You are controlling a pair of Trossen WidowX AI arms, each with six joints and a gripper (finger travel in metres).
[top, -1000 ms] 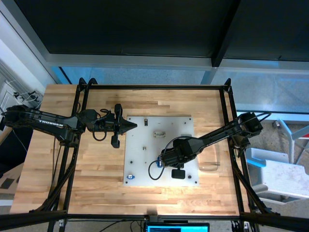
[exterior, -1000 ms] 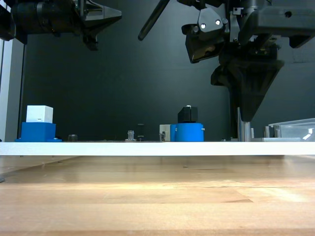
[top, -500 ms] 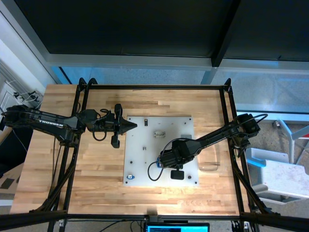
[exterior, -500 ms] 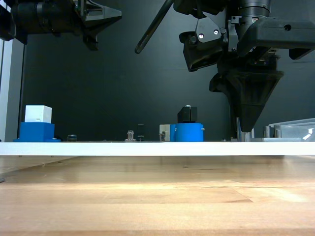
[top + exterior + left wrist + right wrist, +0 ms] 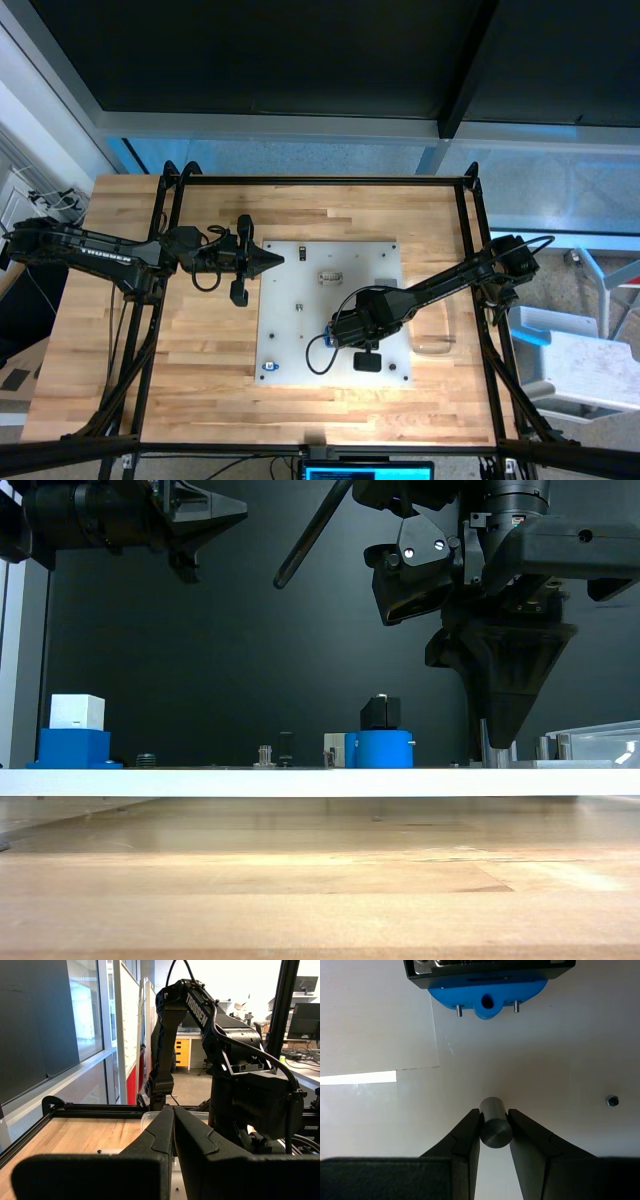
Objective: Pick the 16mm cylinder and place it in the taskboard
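Nearest you, the wooden table [image 5: 300,880] carries the taskboard [image 5: 250,782], a flat white plate. On the taskboard's near left corner stands a blue fitting [image 5: 78,748] with a white cube [image 5: 80,712] on top. Further in, over the taskboard's near right part, your right end effector [image 5: 497,742] points straight down. It is clenched on the 16mm cylinder [image 5: 495,1129], with a finger pressed against each side of it. The grey peg stands upright, its flat end facing the wrist camera. It hangs low over bare white plate, and you cannot tell whether its lower end touches the taskboard. On the taskboard near the peg sits a blue connector mount [image 5: 487,990] with a black housing on it, and off to one side is a small hex screw [image 5: 612,1101]. Just beside the taskboard's right edge lies a clear plastic tray [image 5: 440,330]. Farther away, your left end effector [image 5: 272,259] hovers high above the taskboard's left edge, well apart from the peg. It points level across the plate toward the right arm. Its fingers [image 5: 165,1127] are pressed together along their length and hold nothing.
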